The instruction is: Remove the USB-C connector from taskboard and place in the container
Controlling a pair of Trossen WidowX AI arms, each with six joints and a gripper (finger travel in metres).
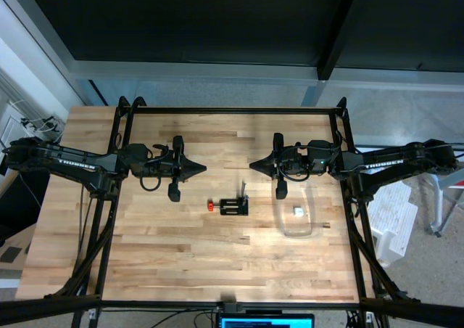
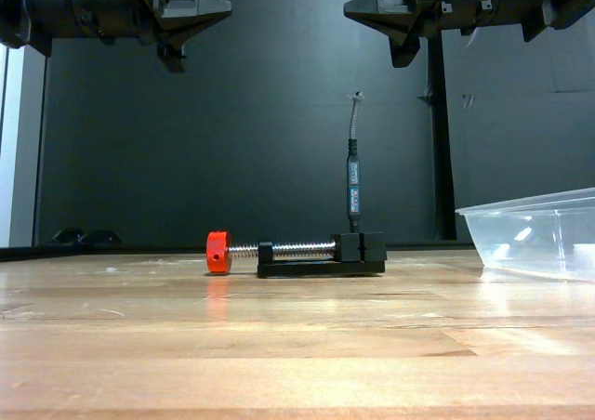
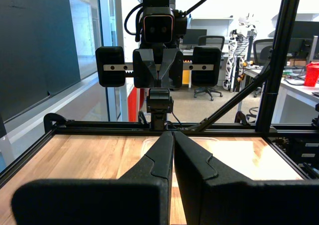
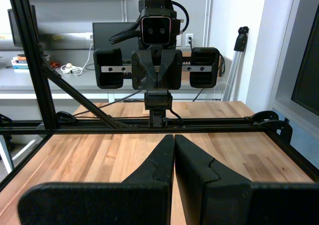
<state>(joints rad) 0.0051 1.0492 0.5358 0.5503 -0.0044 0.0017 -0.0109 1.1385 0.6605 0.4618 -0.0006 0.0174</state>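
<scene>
The left gripper point(image 1: 202, 169), matte black with wedge-shaped fingers, hangs high above the pale, plank-grained wooden table point(image 1: 181, 259). Its fingers are pressed flat together to a single point and hold nothing. The right gripper point(image 1: 253, 166) faces it tip to tip across a short gap. It is at the same height, equally clamped shut and empty.

Below the gap between the two tips, on the table, lies the taskboard point(image 1: 235, 207), a small black rectangular block with a shiny threaded screw. The screw ends in a round red-orange knob on the left gripper's side.

The USB-C connector point(image 2: 353, 190), a thin dark stick topped by a ribbed grey stub, stands upright in the block's end away from the knob. It is almost straight beneath the right gripper's tip and well apart from it.

Under the right gripper's body sits the container point(image 1: 282, 217), a clear, glossy plastic tray with rounded corners, beside the taskboard but not touching it. A small white block point(image 1: 298, 211) lies inside it.
</scene>
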